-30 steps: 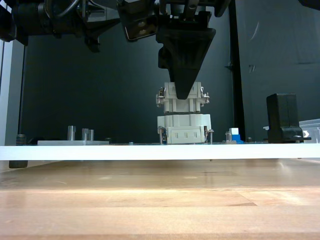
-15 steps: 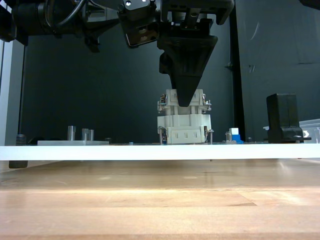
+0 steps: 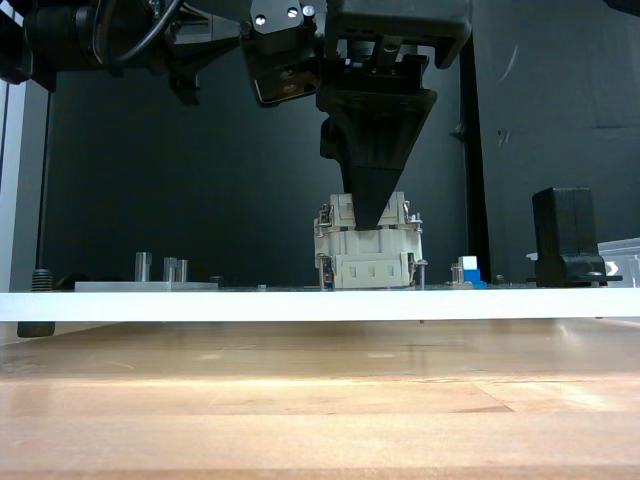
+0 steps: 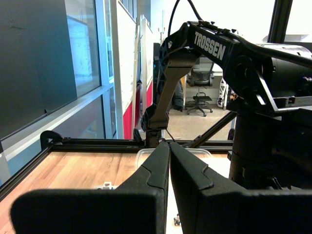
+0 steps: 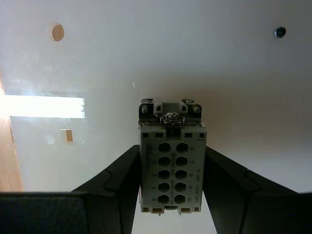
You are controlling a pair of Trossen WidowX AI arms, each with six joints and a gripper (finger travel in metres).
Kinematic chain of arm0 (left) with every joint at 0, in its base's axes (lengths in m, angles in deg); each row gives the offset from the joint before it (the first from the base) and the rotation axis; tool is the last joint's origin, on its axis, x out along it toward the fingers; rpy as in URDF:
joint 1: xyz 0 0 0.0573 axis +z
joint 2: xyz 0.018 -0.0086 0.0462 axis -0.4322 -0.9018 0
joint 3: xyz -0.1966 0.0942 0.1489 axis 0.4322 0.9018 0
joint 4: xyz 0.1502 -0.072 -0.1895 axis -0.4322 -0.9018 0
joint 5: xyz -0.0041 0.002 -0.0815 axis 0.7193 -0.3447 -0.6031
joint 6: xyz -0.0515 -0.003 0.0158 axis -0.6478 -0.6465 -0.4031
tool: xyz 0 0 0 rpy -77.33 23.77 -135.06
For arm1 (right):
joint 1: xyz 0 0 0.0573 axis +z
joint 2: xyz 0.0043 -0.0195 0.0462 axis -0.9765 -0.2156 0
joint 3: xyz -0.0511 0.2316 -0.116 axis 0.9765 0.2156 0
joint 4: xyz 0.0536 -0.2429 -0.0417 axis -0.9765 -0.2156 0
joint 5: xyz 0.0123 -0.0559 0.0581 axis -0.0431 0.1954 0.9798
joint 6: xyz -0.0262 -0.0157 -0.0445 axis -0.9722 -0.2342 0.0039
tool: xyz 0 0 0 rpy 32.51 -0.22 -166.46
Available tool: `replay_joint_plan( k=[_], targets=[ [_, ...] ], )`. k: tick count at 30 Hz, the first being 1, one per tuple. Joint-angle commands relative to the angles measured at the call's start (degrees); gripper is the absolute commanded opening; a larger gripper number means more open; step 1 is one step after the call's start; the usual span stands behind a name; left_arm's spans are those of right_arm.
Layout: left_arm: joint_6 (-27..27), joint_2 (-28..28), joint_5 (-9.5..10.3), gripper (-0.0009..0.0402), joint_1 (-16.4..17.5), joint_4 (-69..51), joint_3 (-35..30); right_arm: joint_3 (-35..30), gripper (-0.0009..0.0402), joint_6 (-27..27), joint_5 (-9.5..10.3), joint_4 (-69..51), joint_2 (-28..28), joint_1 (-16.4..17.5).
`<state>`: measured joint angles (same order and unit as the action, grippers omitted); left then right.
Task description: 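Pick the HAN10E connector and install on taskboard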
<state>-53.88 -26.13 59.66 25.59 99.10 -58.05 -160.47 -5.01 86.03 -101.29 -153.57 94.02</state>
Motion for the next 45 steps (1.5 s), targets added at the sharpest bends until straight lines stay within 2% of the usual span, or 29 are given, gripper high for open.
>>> replay_joint_plan(
  k=[1, 10, 14, 24, 36, 40, 45],
  targets=[
    [0.0, 0.0, 0.00, 0.0001, 0.0, 0.0, 0.0, 0.7, 0.0023, 0.0, -0.11, 0.2, -0.5, 0.0],
    [0.0, 0.0, 0.00, 0.0001, 0.0, 0.0, 0.0, 0.2, 0.0025, 0.1, -0.13, 0.1, -0.4, 0.0],
    [0.0, 0.0, 0.00, 0.0001, 0.0, 0.0, 0.0, 0.2, 0.0042, 0.2, -0.11, 0.1, -0.2, 0.0],
    [0.0, 0.0, 0.00, 0.0001, 0.0, 0.0, 0.0, 0.2, 0.0136, 0.6, -0.13, 0.2, 1.4, 0.0],
    [0.0, 0.0, 0.00, 0.0001, 0.0, 0.0, 0.0, 0.2, 0.0286, 0.6, -0.13, -0.1, 3.3, 0.0],
    [0.0, 0.0, 0.00, 0.0001, 0.0, 0.0, 0.0, 0.2, 0.0312, 0.6, -0.13, -0.8, 3.9, 0.1],
    [0.0, 0.0, 0.00, 0.0001, 0.0, 0.0, 0.0, 0.2, 0.0324, 0.7, -0.20, -1.3, 5.4, 0.1]
  ],
)
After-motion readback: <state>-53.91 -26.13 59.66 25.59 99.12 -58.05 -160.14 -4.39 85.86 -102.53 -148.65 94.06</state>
